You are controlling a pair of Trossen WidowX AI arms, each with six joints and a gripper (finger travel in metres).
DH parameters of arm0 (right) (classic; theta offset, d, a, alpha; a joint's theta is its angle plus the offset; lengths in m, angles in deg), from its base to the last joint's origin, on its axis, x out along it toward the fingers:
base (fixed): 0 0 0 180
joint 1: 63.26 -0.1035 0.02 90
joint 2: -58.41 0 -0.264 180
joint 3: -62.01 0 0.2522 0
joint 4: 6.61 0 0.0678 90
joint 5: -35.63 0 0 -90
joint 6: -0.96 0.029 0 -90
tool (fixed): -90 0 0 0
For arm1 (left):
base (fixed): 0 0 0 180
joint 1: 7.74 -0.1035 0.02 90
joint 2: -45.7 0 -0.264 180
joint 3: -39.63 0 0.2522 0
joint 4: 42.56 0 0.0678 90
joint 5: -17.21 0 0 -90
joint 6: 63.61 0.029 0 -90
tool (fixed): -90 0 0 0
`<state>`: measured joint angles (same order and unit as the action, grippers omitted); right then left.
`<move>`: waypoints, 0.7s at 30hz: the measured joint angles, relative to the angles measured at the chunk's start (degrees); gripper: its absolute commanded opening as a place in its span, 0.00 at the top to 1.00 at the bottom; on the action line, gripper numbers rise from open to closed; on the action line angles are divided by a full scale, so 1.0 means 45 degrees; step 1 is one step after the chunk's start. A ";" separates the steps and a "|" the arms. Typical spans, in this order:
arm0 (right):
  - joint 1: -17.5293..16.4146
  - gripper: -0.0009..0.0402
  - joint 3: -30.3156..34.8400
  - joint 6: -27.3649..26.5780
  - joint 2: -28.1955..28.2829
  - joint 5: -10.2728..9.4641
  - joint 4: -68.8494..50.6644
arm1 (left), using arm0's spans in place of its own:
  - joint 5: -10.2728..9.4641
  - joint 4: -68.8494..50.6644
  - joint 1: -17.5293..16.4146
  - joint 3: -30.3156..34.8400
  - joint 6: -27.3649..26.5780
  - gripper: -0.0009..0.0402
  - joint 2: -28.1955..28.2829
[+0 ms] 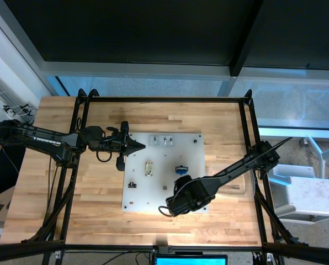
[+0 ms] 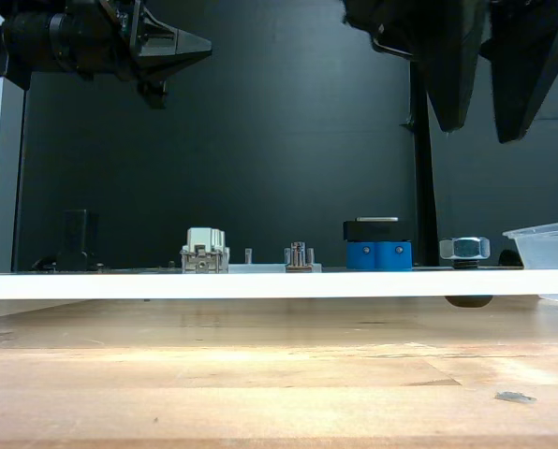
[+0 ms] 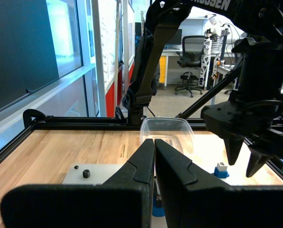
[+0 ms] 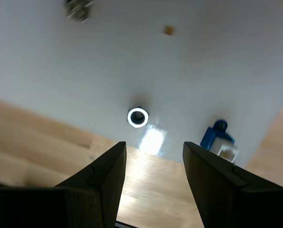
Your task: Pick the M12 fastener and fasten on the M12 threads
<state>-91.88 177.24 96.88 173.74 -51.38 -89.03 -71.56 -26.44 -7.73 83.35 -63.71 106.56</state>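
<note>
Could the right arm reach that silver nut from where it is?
Probably yes: the right gripper hangs open above the nut on its stud, nothing between. The left gripper sits shut over the board's left edge.

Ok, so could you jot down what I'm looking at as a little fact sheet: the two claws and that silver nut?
Silver nut: on its stud, on the white board, close to the board's edge
Right claw: open, holding nothing, hovering above the nut
Left claw: shut, holding nothing, held high over the board's left side
Clear tray: beside the board's right edge
</note>
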 measured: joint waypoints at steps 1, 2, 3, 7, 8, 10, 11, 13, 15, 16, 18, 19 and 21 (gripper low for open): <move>-0.0010 0.58 0.0000 -0.0801 0.0000 0.0000 0.0044 | 0.0005 -0.0005 0.0000 0.0000 -0.0005 0.98 0.0000; -0.0010 0.58 0.0000 -0.1637 0.0000 0.0005 0.0107 | 0.0000 -0.0010 0.0000 -0.0005 0.0000 0.98 0.0000; -0.0010 0.58 0.0000 -0.2453 0.0000 0.0005 0.0155 | 0.0005 -0.0015 0.0000 0.0000 -0.0005 0.98 0.0000; -0.0019 0.58 0.0000 -0.5984 0.0000 0.0005 0.0199 | 0.0000 -0.0005 0.0000 0.0000 0.0000 0.98 0.0000; -0.0029 0.58 0.0000 -0.6849 0.0000 0.0005 0.0214 | 0.0005 -0.0010 0.0000 -0.0005 0.0000 0.98 0.0000; -0.0044 0.58 0.0000 -0.8417 0.0015 0.0053 0.0350 | 0.0005 -0.0005 0.0000 0.0000 0.0000 0.98 -0.0005; -0.0053 0.58 0.0000 -0.9029 0.0039 0.0073 0.0427 | 0.0000 -0.0005 0.0000 0.0000 0.0000 0.98 0.0000; -0.0058 0.58 0.0000 -0.9661 0.0117 0.0083 0.0442 | 0.0005 -0.0010 0.0000 0.0000 -0.0005 0.98 0.0000; -0.0068 0.58 -0.0015 -1.0108 0.0209 0.0078 0.0559 | 0.0000 -0.0005 0.0000 -0.0005 0.0000 0.98 0.0000; -0.0068 0.58 -0.0015 -1.0399 0.0233 0.0073 0.0597 | 0.0000 -0.0005 0.0000 0.0000 -0.0005 0.98 0.0000; -0.0068 0.58 -0.0019 -1.1089 0.0272 0.0092 0.0748 | 0.0005 -0.0010 0.0000 0.0000 -0.0005 0.98 0.0000; -0.0068 0.58 -0.0019 -1.1472 0.0287 0.0097 0.0797 | 0.0005 -0.0010 0.0000 -0.0005 -0.0005 0.98 0.0000; -0.0063 0.58 -0.0024 -1.2318 0.0296 0.0097 0.0792 | 0.0005 -0.0010 0.0000 -0.0005 0.0000 0.98 -0.0005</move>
<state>-92.16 177.13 41.45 175.07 -50.95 -85.47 -71.54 -26.48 -7.73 83.33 -63.71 106.54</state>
